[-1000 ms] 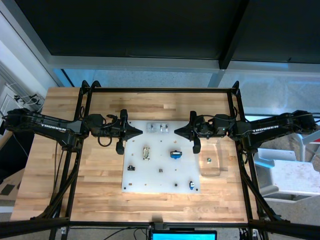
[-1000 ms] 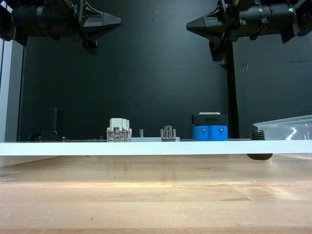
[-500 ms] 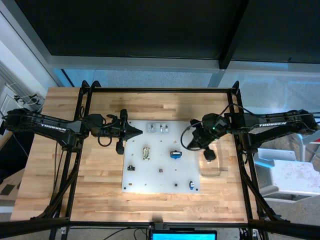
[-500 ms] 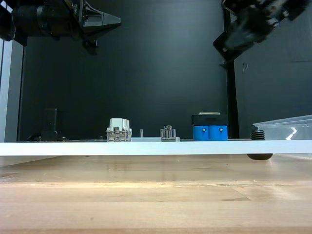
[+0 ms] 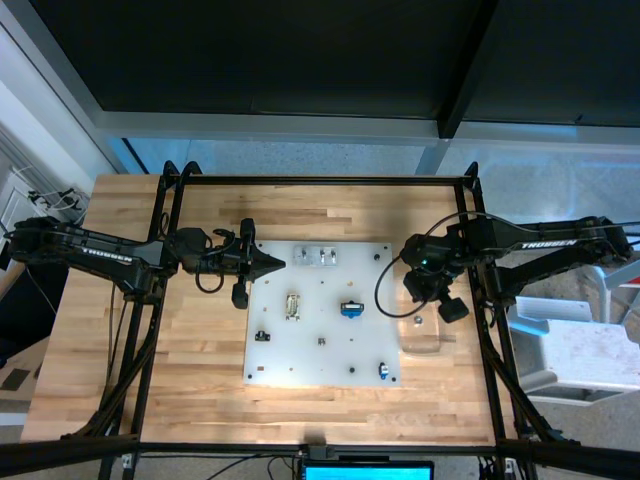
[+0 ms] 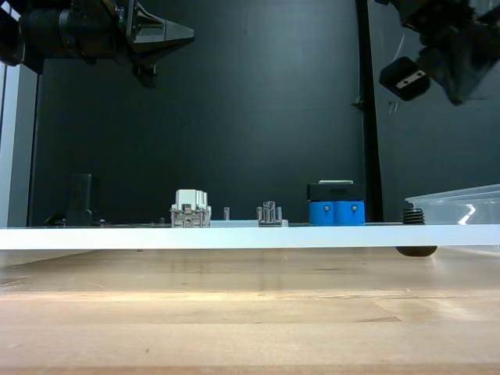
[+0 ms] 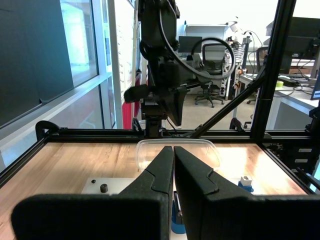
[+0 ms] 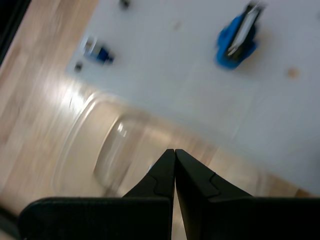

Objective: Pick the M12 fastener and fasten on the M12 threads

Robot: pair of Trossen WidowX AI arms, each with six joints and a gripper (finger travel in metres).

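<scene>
Your right end effector (image 8: 174, 152), pressed together, hangs over the tray (image 5: 425, 350), with the nut (image 5: 417, 321) just below it. Descend unspread and you may knock it aside. The left end effector (image 7: 173, 148), also pressed together, hovers well apart.

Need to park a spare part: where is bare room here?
Free: the wood strip between the white board and the table's near edge, and the wood left of the board. Crowded: the board's right, where the right gripper hangs above the clear tray. The left gripper hangs over the board's far left edge.
</scene>
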